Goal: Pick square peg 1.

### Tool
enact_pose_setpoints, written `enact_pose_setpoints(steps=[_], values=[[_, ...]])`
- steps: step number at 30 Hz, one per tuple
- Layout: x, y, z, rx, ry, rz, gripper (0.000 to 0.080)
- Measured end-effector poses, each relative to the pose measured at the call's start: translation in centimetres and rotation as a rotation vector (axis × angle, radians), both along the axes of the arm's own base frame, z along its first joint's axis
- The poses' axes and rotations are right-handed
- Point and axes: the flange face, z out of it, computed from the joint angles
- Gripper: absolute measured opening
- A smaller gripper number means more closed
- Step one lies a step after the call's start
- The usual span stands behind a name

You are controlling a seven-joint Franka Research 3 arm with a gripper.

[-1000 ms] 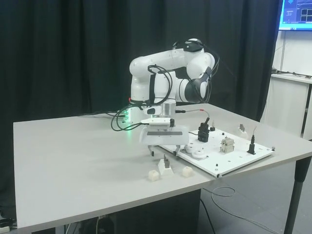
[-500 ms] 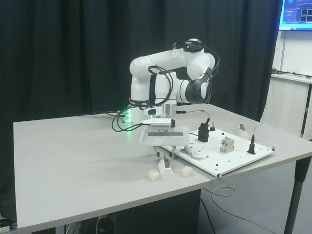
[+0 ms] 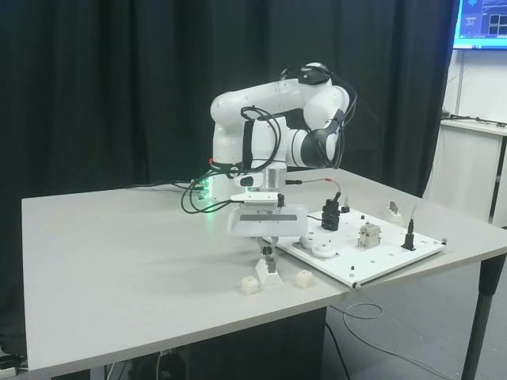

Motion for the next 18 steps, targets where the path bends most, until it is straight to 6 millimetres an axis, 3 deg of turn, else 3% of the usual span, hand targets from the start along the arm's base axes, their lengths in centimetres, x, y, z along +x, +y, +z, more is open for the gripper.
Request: enact_pose_setpoints(steps=[3, 4, 18], values=[[0.0, 0.0, 0.0, 0.0, 0.0, 0.001, 0.0152], [0.0, 0.0, 0.0, 0.0, 0.0, 0.002, 0.0031], [-0.1, -0.2, 1.5, -0.01, -0.008, 0.031, 0.0031]])
